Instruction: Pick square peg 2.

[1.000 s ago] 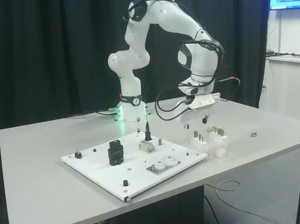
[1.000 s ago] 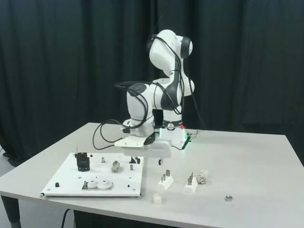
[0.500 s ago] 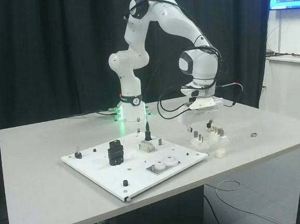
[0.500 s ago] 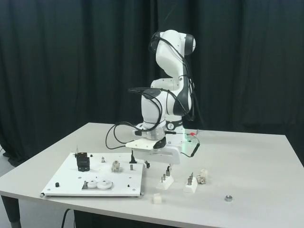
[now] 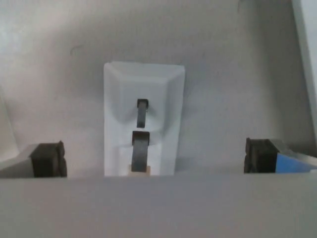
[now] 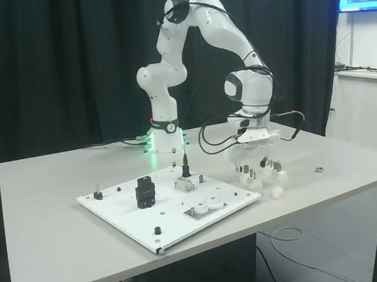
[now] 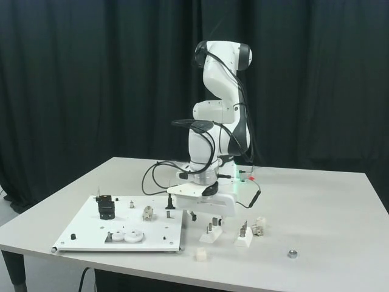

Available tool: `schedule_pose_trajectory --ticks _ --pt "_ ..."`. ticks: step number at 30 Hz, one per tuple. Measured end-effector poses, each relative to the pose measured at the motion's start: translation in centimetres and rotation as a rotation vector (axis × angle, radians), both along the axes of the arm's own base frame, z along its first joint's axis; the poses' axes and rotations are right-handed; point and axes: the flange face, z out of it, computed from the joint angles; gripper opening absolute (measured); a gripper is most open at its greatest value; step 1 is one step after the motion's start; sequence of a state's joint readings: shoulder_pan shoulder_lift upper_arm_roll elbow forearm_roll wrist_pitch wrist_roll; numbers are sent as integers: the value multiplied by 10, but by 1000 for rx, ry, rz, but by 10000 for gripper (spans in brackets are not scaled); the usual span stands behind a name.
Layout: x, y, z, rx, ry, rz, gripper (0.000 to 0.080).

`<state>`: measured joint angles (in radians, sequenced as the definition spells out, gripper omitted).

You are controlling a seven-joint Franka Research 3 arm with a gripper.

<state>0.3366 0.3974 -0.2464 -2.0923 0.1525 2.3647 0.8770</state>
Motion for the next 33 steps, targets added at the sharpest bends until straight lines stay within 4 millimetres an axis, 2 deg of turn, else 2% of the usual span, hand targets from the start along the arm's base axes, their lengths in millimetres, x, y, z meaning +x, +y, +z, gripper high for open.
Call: schedule_pose_trajectory --ticks 16,17,21,22,27,28,33 --pt "-13 9 -16 2 -29 17 800" --pt "-13 9 -17 2 -31 18 542" --pt "-14 9 -18 1 -37 18 542" --pt "-15 9 -18 1 -39 17 382" --pt "-15 9 -19 -1 -46 8 382" --pt "-15 9 -20 -1 -47 5 220" --pt "-15 9 -19 -1 -48 -2 220"
